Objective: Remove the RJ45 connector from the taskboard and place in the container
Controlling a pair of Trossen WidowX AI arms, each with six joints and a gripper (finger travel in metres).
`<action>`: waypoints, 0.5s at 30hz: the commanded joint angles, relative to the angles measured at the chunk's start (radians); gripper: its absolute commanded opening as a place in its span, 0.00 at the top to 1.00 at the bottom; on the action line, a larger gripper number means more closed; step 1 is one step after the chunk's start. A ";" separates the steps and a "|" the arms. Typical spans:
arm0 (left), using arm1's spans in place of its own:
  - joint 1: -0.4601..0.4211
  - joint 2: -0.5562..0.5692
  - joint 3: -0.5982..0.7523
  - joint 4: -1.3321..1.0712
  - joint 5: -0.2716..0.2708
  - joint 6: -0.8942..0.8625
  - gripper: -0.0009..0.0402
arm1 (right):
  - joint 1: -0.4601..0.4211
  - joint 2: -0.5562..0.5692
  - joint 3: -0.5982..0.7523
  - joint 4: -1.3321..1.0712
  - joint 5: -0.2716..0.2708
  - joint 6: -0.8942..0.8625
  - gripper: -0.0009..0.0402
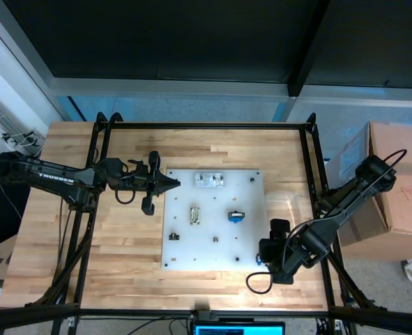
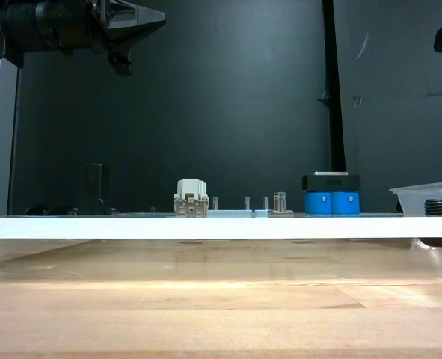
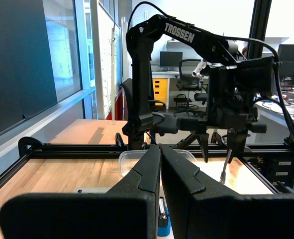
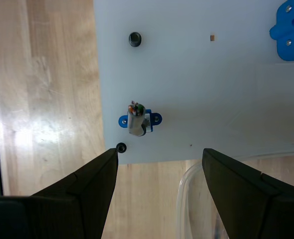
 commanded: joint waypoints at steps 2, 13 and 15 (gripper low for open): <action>0.000 0.000 0.000 0.000 0.000 0.000 0.98 | 0.000 0.002 -0.024 0.053 0.000 -0.014 0.40; 0.000 0.000 0.000 0.000 0.000 0.000 0.98 | 0.000 0.012 -0.061 0.118 0.000 -0.039 0.40; 0.000 0.000 0.000 0.000 0.000 0.000 0.98 | -0.001 0.015 -0.061 0.119 0.000 -0.041 0.40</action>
